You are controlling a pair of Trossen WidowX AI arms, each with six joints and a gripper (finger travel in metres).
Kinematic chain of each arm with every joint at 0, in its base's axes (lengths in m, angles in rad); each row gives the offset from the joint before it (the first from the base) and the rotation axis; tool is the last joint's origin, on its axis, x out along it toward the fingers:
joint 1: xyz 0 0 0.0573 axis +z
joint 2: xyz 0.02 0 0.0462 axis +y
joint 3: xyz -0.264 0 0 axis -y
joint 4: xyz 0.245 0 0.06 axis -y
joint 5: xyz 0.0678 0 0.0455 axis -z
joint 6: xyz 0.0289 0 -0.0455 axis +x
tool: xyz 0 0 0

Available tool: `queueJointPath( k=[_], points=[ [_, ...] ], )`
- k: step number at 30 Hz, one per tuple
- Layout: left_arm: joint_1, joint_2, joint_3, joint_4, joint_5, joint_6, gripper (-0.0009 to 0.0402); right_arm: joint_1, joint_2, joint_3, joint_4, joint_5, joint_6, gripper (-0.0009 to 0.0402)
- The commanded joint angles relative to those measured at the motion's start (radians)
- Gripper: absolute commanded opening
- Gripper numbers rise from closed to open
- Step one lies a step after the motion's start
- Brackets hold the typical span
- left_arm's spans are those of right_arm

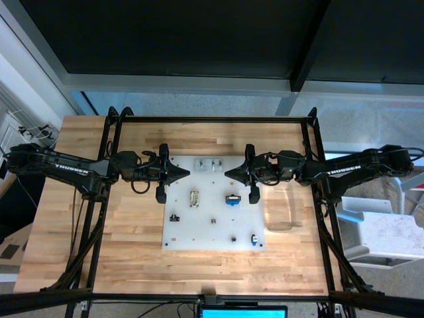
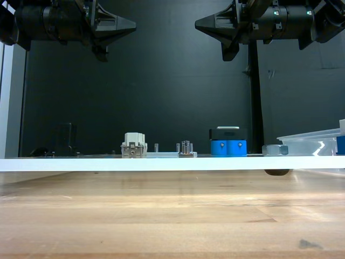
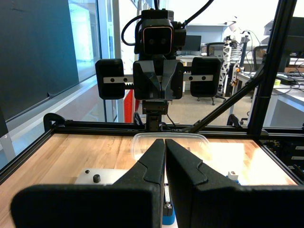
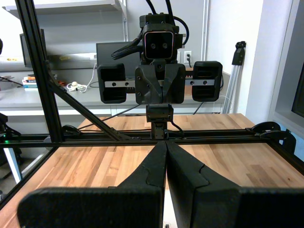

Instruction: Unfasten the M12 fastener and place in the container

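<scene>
The small silver M12 nut (image 1: 234, 238) (image 2: 275, 149) sits on its stud near the white board's (image 1: 199, 228) near right edge, outside the container. The clear container (image 1: 281, 211) (image 2: 312, 141) (image 3: 190, 137) lies on the wood just right of the board and looks empty from above. My left gripper (image 1: 189, 173) (image 2: 135, 24) (image 3: 165, 152) hangs shut high over the board's far left part, holding nothing. My right gripper (image 1: 226, 173) (image 2: 195, 24) (image 4: 166, 152) faces it, shut too, high over the board's far middle. Both are well away from the nut.
On the board stand a blue block (image 1: 232, 199) (image 2: 227, 145), a grey connector (image 1: 194, 199) (image 2: 133, 145), a silver post (image 1: 213, 221) and a small blue part (image 1: 254, 238) at the near right corner. A black frame (image 1: 212, 120) rings the wooden table.
</scene>
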Motion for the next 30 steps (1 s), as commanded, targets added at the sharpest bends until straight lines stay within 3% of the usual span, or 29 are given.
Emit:
queueJointPath(
  k=[1,12,15,24,27,30],
  points=[
    [0.000,0.000,0.000,0.000,0.000,0.000,0.0000,0.001,0.000,0.000,0.000,0.000,0.002,0.0000],
    [0.000,0.000,0.000,0.000,0.000,0.000,0.0000,0.001,0.000,0.000,0.000,0.000,0.003,0.0000],
    [0.000,0.000,0.000,0.000,0.000,0.000,0.0000,0.002,-0.002,0.016,-0.035,0.015,0.088,0.0000],
    [0.000,0.000,0.000,0.000,0.000,0.000,0.0000,0.059,0.002,0.207,-0.565,0.039,0.087,0.0000],
    [0.000,0.000,0.000,0.000,0.000,0.000,0.0000,0.087,0.002,0.267,-0.725,0.089,0.127,0.0000],
    [0.000,0.000,0.000,0.000,0.000,0.000,0.0000,0.102,0.002,0.322,-0.860,0.088,0.158,0.0000]
  ],
)
